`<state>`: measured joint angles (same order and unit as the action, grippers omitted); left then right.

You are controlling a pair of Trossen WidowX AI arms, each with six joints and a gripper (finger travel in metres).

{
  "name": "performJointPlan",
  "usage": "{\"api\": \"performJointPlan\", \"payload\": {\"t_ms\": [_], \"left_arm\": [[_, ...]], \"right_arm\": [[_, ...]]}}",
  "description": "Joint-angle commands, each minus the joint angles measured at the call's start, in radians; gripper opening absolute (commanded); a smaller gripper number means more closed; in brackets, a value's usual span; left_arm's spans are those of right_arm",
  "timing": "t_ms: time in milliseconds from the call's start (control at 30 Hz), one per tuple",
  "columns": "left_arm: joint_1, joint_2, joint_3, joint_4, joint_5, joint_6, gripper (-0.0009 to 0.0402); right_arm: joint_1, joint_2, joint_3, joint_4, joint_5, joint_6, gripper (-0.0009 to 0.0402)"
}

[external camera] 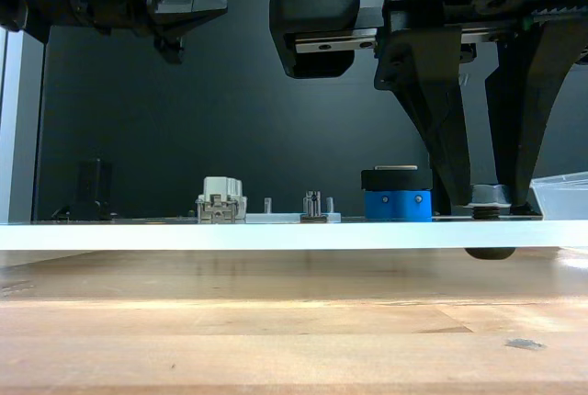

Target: Pick the M12 fastener and fasten on the M12 threads

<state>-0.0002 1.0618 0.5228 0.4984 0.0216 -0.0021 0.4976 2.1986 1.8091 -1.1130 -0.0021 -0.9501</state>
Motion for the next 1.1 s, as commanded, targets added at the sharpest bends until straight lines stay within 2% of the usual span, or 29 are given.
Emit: {"api": "performJointPlan", "payload": {"t_ms": [33,700,867,1100], "left_arm": [[0.000,0.000,0.000,0.000,0.000,0.000,0.0000],[0.000,0.000,0.000,0.000,0.000,0.000,0.0000],[0.000,0.000,0.000,0.000,0.000,0.000,0.0000],[0.000,0.000,0.000,0.000,0.000,0.000,0.0000]], "right_arm": [[0.000,0.006,-0.002,-0.003,-0.001,-0.001,0.0028],[0.000,0.002,-0.006,-0.034,-0.002,0.010,0.0028],[-0.001,0.002,-0.006,-0.034,-0.002,0.102,0.0028],[-0.002,0.002,-0.006,-0.036,0.001,0.370,0.0028]]}}
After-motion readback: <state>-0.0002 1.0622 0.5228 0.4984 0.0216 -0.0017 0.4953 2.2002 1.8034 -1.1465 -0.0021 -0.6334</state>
